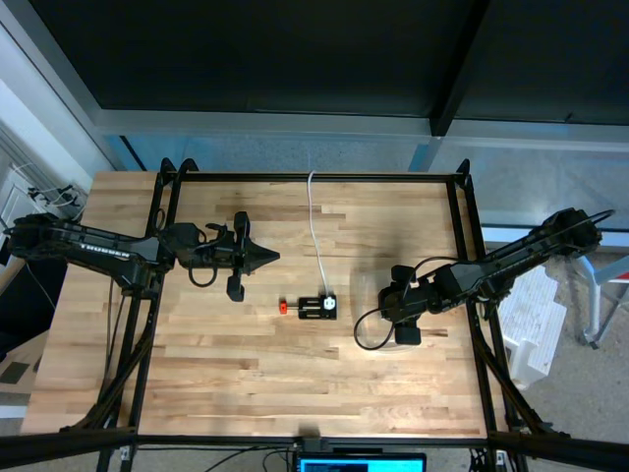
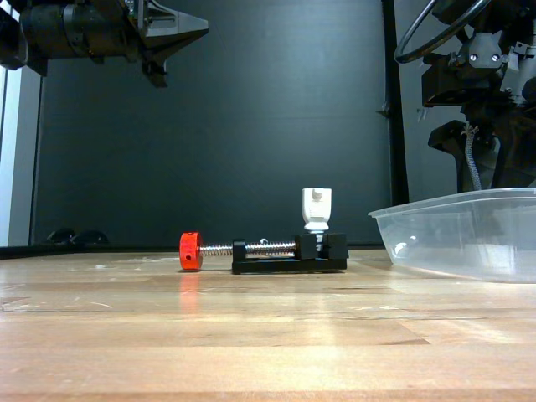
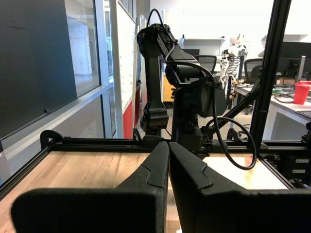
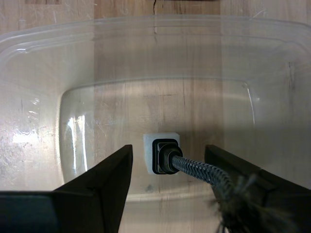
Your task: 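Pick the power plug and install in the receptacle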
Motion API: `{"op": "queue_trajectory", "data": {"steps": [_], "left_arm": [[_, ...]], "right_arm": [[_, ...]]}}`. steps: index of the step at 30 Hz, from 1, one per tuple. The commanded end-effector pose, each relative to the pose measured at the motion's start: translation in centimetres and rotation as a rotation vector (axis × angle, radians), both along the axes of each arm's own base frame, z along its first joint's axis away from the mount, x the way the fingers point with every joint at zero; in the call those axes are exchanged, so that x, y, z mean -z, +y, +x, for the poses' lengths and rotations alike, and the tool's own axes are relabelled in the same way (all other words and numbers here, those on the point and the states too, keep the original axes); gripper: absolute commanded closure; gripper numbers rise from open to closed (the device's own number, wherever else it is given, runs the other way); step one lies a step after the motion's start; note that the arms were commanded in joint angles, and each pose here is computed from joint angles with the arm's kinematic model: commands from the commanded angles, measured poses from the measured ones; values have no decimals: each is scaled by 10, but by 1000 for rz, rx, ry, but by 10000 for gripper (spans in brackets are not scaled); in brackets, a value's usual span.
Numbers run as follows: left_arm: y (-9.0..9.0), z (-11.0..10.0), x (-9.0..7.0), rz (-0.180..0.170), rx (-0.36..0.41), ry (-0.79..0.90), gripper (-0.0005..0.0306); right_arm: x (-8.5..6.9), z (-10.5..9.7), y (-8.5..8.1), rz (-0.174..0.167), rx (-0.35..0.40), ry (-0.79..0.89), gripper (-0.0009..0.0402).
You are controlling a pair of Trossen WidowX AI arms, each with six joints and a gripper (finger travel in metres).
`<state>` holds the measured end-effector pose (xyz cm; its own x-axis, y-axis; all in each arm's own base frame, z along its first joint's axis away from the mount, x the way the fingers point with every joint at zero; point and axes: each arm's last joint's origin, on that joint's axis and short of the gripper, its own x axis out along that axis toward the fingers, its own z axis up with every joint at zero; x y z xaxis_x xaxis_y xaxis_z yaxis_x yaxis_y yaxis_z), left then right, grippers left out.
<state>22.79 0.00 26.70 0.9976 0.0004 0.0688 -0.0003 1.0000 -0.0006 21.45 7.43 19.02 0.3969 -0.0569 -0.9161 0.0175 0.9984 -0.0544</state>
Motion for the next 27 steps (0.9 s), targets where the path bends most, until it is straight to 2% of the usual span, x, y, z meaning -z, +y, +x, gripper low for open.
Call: {"op": "queue_trajectory", "data": {"steps": [1, 11, 21, 27], "left_arm": [[0, 0, 0, 0, 0, -1, 300], [0, 0, 0, 0, 0, -1, 300], [0, 0, 0, 0, 0, -1, 300], [0, 0, 0, 0, 0, -1, 300]], "right_arm": [[1, 0, 0, 1, 3, 2, 230], [1, 0, 0, 0, -1, 2, 319], [1, -1, 0, -2, -6, 3, 392], [1, -1, 0, -2, -6, 4, 394]]}}
